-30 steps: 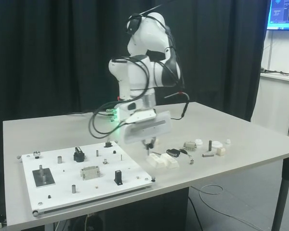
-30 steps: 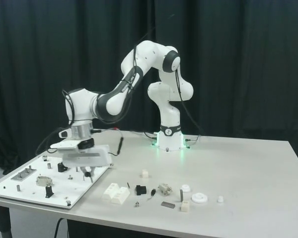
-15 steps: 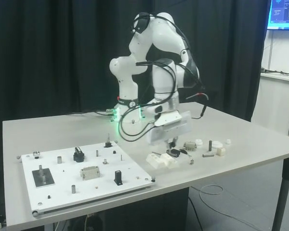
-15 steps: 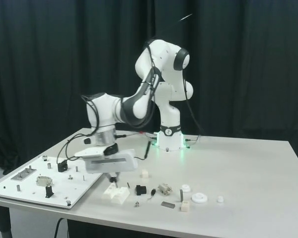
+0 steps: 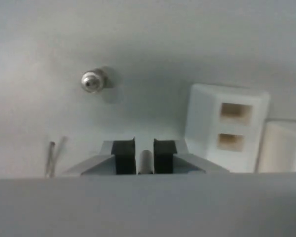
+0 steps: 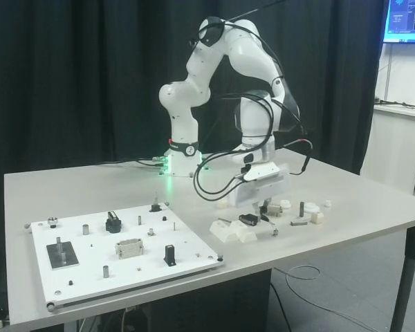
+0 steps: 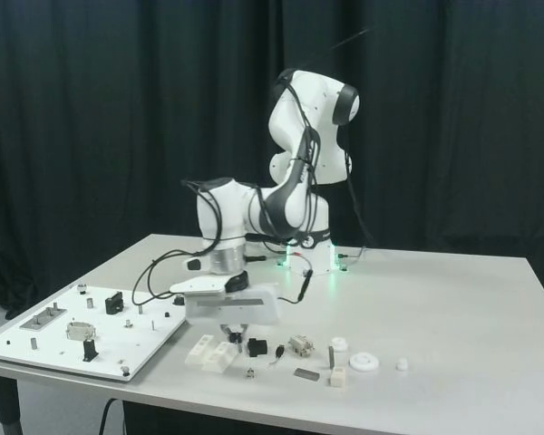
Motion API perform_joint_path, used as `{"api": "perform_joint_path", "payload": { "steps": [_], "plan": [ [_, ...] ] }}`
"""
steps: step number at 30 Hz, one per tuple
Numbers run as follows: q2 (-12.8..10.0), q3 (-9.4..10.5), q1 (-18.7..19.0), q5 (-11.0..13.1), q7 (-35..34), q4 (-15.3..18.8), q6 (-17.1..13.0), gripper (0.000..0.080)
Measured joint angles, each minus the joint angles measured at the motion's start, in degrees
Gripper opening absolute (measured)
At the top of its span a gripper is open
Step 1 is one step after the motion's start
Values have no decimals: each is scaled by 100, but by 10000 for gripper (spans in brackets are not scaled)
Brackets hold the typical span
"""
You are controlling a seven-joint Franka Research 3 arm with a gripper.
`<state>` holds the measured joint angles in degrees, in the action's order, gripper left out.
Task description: Place round peg 2.
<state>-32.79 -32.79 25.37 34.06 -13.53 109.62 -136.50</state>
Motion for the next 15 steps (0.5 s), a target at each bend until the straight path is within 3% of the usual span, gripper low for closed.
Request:
{"api": "perform_joint_path", "payload": {
  "steps": [15],
  "plan": [
    [81,81,428,3,-256,630,-1066,75]
  ]
}}
